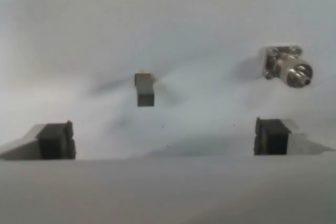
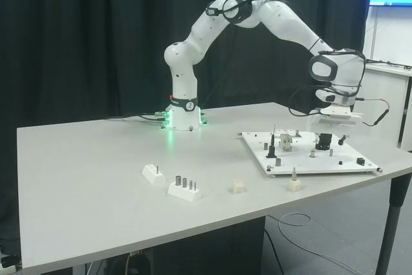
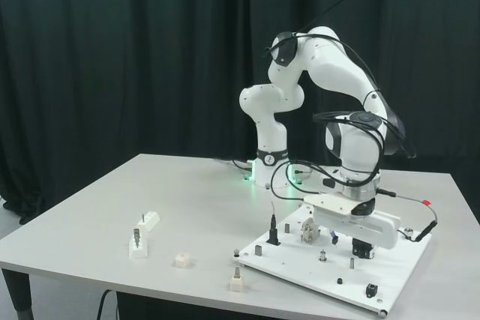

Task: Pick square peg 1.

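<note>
The white arm [image 2: 270, 20] arches over and down, its pincer [image 1: 164, 140] pointing downward, fingers spread wide.

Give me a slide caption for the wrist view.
Open gripper hovering over the white board, square peg standing between the fingertips, metal connector off to one side.

Square peg 1 [image 1: 145, 89]: small grey block, square section, short. Stands upright on white board, free of any grip. In wrist view, sits between two black fingertips, nearer left one, touching neither.
</note>
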`<state>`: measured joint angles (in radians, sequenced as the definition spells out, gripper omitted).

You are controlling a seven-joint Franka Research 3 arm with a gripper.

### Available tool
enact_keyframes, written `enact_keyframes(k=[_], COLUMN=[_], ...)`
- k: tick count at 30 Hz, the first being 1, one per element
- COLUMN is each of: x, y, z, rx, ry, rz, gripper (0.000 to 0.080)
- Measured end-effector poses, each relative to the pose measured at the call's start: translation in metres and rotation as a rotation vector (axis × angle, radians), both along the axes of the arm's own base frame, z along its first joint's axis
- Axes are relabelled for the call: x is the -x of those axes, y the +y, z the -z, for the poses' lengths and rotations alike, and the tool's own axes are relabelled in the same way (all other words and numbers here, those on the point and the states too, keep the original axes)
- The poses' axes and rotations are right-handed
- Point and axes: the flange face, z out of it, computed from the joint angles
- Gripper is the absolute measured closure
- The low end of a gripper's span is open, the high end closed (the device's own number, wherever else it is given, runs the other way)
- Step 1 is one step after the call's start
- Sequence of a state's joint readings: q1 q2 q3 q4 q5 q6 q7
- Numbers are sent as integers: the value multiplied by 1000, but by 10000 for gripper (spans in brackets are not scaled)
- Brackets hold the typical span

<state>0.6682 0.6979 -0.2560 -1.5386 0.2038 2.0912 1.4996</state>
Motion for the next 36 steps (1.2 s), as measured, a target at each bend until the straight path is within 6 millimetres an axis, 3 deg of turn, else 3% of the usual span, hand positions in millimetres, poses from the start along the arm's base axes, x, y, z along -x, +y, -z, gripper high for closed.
enact_keyframes(k=[1,2,36], x=[0,-1,-7], y=[0,-1,-1], z=[-1,-2,-17], rx=[0,-1,-8], ry=[-1,-1,-27], rz=[1,1,4], gripper=[142,32,3])
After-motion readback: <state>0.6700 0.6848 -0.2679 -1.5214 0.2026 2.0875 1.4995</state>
